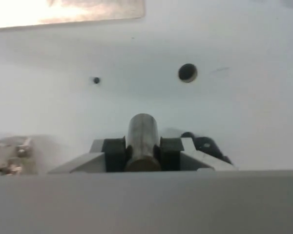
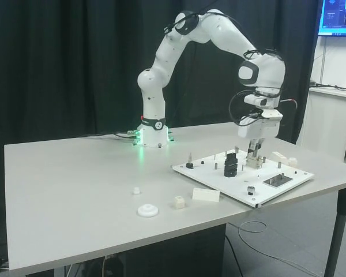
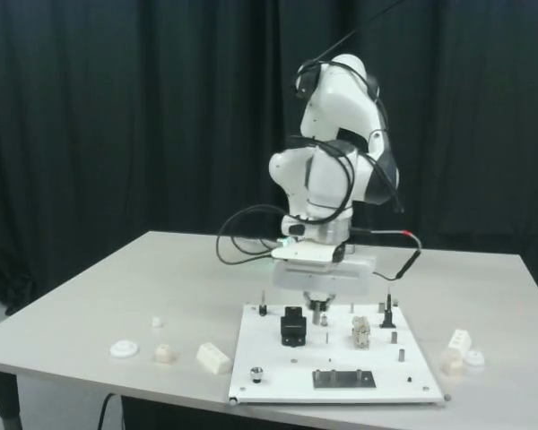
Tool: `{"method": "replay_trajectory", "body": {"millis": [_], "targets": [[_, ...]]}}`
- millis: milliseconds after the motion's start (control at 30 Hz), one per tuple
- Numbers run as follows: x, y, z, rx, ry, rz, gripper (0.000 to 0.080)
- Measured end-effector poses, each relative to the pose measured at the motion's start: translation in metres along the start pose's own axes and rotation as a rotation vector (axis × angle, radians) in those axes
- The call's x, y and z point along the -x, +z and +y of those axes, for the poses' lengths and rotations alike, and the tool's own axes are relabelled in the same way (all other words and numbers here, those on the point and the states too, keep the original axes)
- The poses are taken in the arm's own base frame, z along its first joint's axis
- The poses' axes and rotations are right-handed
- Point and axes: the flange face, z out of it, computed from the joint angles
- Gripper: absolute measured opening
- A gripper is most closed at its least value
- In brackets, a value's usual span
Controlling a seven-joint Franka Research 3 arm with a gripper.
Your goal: Insert round peg 4.
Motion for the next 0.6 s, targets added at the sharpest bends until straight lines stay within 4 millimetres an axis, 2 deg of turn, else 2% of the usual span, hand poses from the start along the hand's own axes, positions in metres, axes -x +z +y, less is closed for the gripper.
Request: {"method": "replay_trajectory", "body": {"millis": [367,600], "targets": [[-0.02,0.029,0.022,-0.03,-0.023,-0.023,0.0146],[-0.028,0.048,0.029,-0.059,-0.027,-0.046,0.0146]]}}
